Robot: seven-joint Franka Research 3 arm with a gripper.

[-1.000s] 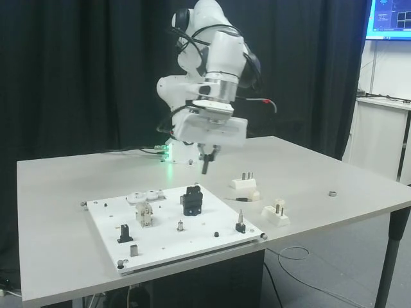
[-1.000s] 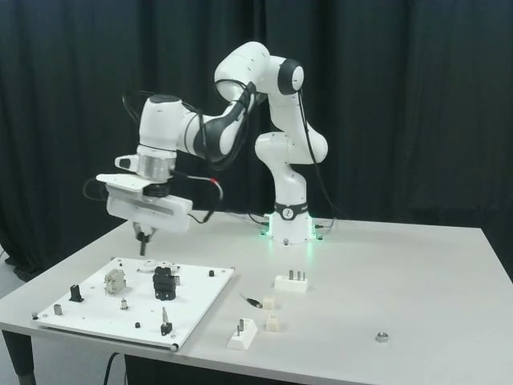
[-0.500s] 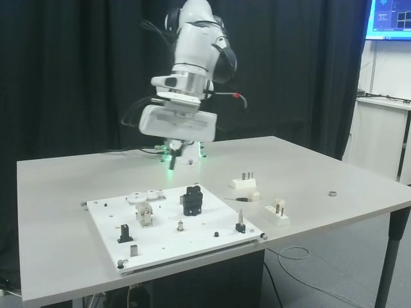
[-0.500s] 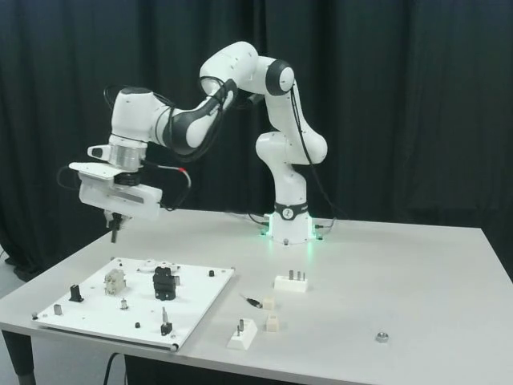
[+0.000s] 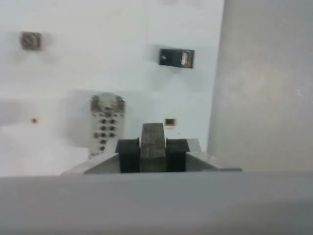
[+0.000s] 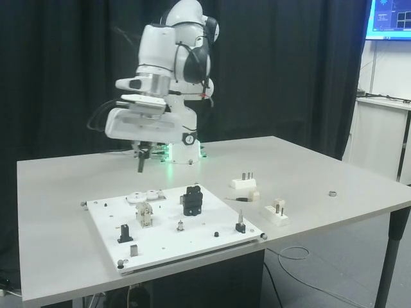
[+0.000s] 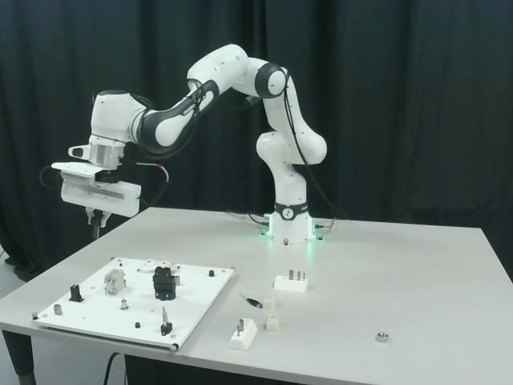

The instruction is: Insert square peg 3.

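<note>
My gripper (image 6: 140, 159) hangs over the grey table just beyond the far left edge of the white board (image 6: 192, 237), well above it. It is shut on a short grey square peg (image 5: 153, 142), which points downward between the black pads (image 5: 128, 155). From the second room view the gripper (image 7: 96, 221) is left of and behind the board (image 7: 192, 309). Below it, the wrist view shows a black holder (image 5: 176, 58), a grey connector piece (image 5: 105, 115) and a small square hole (image 5: 170, 122) in the board.
The board also carries a black block (image 6: 192, 200), a black holder (image 6: 124, 232), a small grey block (image 6: 133, 249) and an upright pin (image 6: 239, 223). White plug blocks (image 6: 244, 185) (image 6: 276, 215) and a nut (image 6: 332, 192) lie on the table to the right.
The arm has swung leftward along the far side of the board, carrying the peg from near the board's right half to beyond its left far corner. The gripper stayed shut.
</note>
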